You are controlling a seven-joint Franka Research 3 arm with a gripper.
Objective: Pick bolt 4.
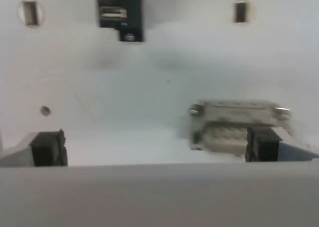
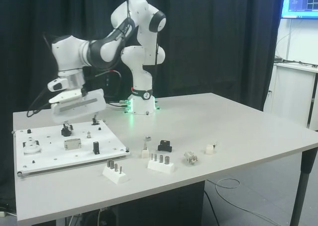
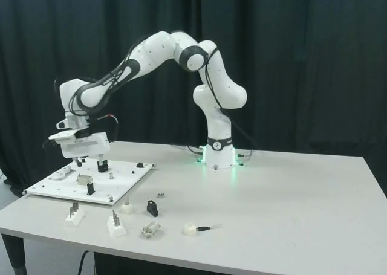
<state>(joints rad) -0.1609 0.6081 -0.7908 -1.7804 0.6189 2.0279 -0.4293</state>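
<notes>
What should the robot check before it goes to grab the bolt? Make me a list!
1. Gripper free of any load: ok, nothing between the fingertips in the wrist view.
2. Fingers apart enough to take a bolt: ok, open.
3. Gripper above the white board: ok, it hangs over the board's far part.
4. Bolt 4 found: cannot tell, no labels show which one it is.
5. Bolt between the fingertips: not ok, only a grey connector lies there.
6. Way down clear: cannot tell.
</notes>
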